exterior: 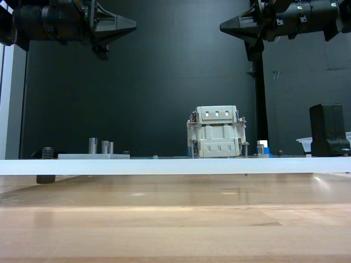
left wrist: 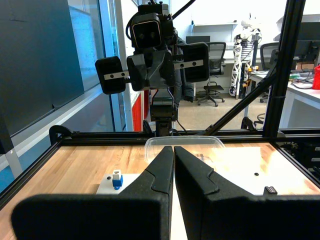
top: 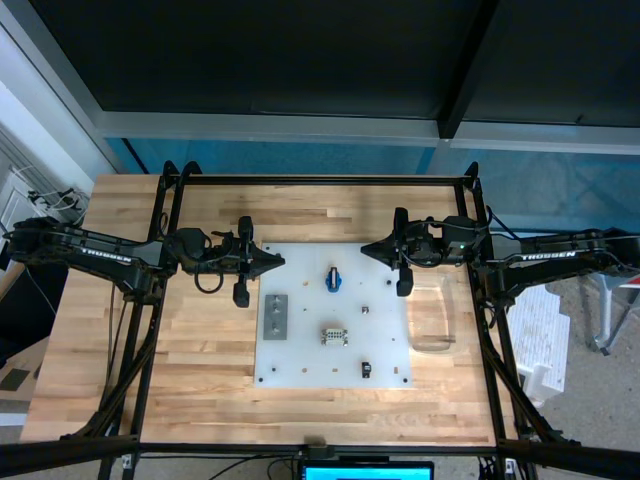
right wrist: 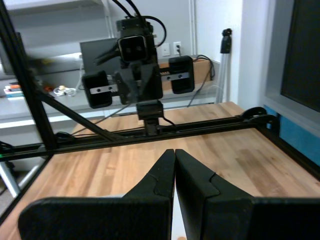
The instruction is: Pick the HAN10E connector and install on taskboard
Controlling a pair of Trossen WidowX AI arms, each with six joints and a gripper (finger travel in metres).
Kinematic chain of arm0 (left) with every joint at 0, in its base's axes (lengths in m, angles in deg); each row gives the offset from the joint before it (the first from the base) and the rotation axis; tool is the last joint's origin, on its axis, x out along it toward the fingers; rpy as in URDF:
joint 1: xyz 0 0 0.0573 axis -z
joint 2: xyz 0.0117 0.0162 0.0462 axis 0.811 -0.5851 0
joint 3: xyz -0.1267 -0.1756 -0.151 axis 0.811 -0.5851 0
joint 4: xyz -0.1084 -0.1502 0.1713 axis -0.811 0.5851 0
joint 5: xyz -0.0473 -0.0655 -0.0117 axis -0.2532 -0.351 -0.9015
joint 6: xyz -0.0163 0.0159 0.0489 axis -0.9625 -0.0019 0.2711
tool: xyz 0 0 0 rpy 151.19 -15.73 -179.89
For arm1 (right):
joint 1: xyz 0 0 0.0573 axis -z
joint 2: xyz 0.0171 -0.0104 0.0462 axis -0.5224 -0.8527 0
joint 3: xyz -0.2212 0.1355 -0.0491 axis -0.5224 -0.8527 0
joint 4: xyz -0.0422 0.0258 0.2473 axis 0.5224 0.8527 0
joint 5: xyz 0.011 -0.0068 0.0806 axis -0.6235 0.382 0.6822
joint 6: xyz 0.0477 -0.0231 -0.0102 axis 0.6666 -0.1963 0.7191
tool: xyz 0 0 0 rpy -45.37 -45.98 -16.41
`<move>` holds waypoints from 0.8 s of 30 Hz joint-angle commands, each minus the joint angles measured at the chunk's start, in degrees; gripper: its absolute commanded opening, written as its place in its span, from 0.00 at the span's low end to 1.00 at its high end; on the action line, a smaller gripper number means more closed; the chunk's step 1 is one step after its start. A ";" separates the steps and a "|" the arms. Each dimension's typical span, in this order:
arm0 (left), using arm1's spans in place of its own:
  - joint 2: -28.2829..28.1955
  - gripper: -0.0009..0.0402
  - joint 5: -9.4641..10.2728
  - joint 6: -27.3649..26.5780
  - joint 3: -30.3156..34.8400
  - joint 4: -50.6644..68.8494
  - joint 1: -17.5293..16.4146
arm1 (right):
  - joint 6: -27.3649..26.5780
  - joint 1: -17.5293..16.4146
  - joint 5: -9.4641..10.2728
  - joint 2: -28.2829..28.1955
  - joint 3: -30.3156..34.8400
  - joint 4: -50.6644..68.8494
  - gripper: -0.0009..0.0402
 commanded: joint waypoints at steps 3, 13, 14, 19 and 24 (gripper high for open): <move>-0.02 0.02 0.00 0.02 0.00 -0.02 -0.02 | -0.68 -0.02 1.22 -0.07 -0.20 -0.52 0.02; -0.02 0.02 -0.02 0.02 0.00 -0.02 0.00 | -0.15 -0.07 1.64 -0.07 -1.29 -2.69 0.02; -0.02 0.02 -0.02 0.02 0.00 -0.02 0.00 | -0.15 -0.07 1.64 -0.07 -1.29 -3.23 0.02; -0.02 0.02 -0.02 0.02 0.00 -0.02 0.00 | -0.20 -0.07 1.64 -0.07 -1.42 -3.69 0.02; -0.02 0.02 -0.02 0.02 0.00 -0.02 0.00 | -0.22 -0.07 1.64 -0.07 -1.68 -3.72 0.02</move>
